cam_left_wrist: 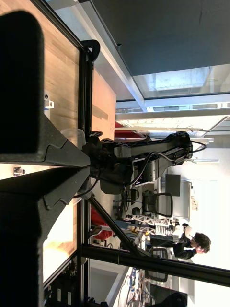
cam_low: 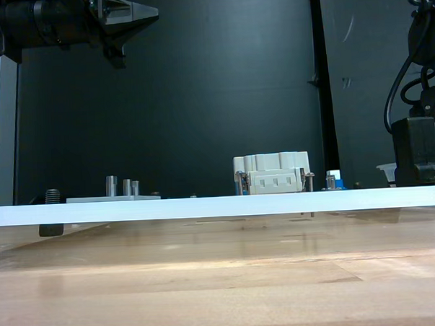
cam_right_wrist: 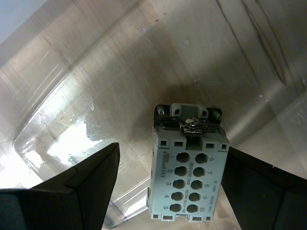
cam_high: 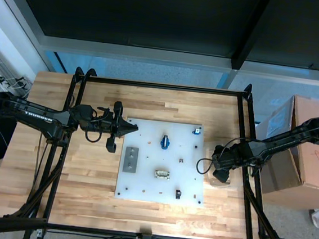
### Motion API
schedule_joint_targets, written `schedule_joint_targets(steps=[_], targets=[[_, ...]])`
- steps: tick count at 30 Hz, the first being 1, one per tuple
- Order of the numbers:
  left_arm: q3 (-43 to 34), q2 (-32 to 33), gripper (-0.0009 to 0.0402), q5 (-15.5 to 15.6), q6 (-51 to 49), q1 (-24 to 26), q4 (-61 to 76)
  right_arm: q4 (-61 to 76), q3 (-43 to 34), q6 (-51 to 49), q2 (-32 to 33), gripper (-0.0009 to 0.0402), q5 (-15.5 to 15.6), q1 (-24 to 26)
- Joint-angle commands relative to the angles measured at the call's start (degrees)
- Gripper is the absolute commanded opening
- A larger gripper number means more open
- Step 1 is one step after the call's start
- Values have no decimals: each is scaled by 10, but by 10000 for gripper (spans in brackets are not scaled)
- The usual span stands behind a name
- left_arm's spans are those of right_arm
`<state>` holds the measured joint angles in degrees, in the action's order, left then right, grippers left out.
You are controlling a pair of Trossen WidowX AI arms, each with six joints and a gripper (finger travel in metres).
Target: Remove the HAN10E connector from the taskboard and place in the container
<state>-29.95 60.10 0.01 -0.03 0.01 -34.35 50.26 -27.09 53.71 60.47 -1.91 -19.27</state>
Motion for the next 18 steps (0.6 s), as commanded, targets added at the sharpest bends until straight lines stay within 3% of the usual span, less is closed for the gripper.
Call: schedule_joint_targets(steps=[1,11,18], targets=[[0,0,0,0,0,0,0,0,-1,0,0,254,0,0],[0,0,0,0,0,0,0,0,-1,0,0,170,5,0],[0,0,0,0,0,0,0,0,-2,1,0,80,6,0]])
